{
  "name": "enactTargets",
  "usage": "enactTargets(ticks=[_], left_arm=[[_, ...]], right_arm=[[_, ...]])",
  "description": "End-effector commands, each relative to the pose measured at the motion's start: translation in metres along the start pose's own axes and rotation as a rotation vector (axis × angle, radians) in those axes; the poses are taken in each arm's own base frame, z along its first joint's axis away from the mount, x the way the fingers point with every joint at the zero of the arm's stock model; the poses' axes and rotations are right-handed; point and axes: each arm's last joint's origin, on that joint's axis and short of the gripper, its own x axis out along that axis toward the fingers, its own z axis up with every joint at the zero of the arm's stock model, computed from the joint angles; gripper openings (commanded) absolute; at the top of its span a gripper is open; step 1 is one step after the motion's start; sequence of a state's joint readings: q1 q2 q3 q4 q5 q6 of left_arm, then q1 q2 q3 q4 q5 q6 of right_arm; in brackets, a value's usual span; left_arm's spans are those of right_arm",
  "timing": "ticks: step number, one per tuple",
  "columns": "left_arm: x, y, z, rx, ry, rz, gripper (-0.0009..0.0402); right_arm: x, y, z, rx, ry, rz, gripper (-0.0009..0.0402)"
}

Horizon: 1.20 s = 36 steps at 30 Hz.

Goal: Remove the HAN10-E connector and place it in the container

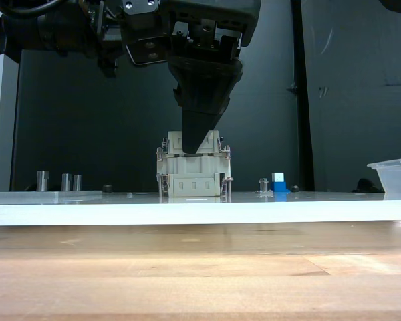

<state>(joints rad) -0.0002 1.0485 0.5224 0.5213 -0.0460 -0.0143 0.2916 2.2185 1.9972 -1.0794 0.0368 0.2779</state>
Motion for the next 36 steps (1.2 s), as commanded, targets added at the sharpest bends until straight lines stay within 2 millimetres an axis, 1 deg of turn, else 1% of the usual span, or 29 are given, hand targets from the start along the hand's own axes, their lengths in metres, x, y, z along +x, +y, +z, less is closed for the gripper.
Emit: enactTargets(ticks=[1,8,18,24,29,36], left_arm=[[0.000,0.000,0.000,0.000,0.000,0.000,0.0000],[0.000,0.000,0.000,0.000,0.000,0.000,0.0000],[0.000,0.000,0.000,0.000,0.000,0.000,0.0000],[0.000,0.000,0.000,0.000,0.000,0.000,0.0000],[0.000,0.000,0.000,0.000,0.000,0.000,0.0000],[0.000,0.000,0.000,0.000,0.000,0.000,0.0000]], right_arm=[[-0.002,0.002,0.000,-0.001,-0.002,0.014,0.0048],[-0.008,0.003,0.003,-0.005,-0.020,0.019,0.0022],[-0.024,0.003,0.004,-0.003,-0.037,0.024,0.0020],[-0.039,0.004,0.002,-0.004,-0.060,0.031,0.0020],[-0.054,0.002,-0.004,-0.006,-0.058,0.031,0.0020],[-0.073,0.002,-0.021,-0.019,-0.064,0.029,0.0020]])
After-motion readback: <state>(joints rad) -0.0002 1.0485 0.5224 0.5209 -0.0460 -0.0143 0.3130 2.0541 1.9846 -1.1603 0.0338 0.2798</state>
